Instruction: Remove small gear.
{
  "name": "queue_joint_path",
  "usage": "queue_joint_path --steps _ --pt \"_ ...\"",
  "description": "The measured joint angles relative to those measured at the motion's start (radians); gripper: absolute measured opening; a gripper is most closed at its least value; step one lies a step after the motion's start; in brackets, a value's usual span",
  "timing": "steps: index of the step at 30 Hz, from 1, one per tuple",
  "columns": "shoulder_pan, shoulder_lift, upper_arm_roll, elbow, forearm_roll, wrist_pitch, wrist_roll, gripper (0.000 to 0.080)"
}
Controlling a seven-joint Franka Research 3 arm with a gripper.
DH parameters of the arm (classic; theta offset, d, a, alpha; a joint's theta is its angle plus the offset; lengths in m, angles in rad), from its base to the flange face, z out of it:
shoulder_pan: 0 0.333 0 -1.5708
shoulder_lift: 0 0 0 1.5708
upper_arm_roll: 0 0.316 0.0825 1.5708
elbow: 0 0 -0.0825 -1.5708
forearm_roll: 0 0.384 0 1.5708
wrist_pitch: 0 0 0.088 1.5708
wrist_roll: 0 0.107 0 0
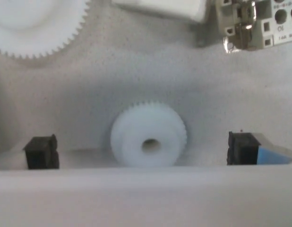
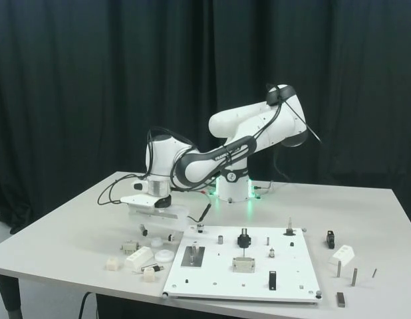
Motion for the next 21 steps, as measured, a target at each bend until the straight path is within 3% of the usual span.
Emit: queue_joint_path --steps 21 --pt "0.000 0.000 -0.015 0.005 0.000 0.003 0.000 0.0800"
